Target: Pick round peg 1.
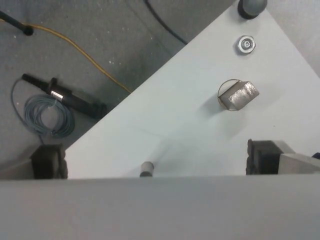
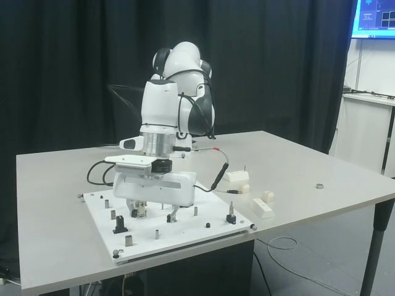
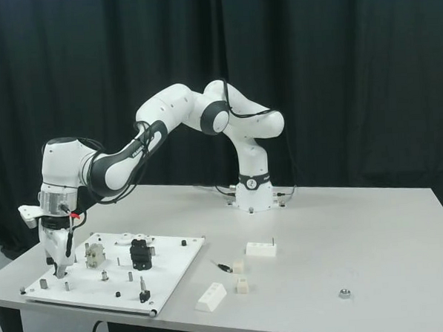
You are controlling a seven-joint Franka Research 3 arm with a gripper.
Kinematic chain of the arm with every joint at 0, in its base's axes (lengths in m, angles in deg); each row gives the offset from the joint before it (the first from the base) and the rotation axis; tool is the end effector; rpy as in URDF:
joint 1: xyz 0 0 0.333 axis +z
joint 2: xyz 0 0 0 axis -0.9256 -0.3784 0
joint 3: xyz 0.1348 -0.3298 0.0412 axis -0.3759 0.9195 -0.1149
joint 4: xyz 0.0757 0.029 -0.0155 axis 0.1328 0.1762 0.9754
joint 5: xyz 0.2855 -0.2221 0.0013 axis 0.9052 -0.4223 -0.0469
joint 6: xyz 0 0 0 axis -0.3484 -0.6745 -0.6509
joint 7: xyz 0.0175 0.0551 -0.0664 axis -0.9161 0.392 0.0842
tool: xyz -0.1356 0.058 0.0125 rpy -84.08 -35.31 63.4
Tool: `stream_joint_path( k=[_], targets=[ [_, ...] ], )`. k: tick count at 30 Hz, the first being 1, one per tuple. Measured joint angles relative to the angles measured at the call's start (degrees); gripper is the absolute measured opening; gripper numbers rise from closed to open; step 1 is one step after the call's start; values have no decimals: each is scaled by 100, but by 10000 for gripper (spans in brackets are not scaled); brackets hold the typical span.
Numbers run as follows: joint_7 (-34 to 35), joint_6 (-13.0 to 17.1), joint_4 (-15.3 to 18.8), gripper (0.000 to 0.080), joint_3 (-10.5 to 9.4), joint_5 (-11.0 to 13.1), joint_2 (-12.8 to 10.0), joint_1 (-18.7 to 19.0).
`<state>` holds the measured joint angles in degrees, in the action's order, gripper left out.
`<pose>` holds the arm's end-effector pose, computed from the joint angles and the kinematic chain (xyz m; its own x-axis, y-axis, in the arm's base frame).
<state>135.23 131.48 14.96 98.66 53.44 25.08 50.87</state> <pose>0.7254 -0.3812 0.2602 0.0722 -0.9814 0.1780 -0.9792 -0.1037 -0.1745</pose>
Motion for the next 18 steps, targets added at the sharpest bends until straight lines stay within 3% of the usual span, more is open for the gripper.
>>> stream_joint_path(
  k=[8, 18],
  targets=[
    [-15, -160, -83, 800, 0, 0, 9, 20],
    [144, -760, -115, 800, 2, 0, 153, 155]
  ],
)
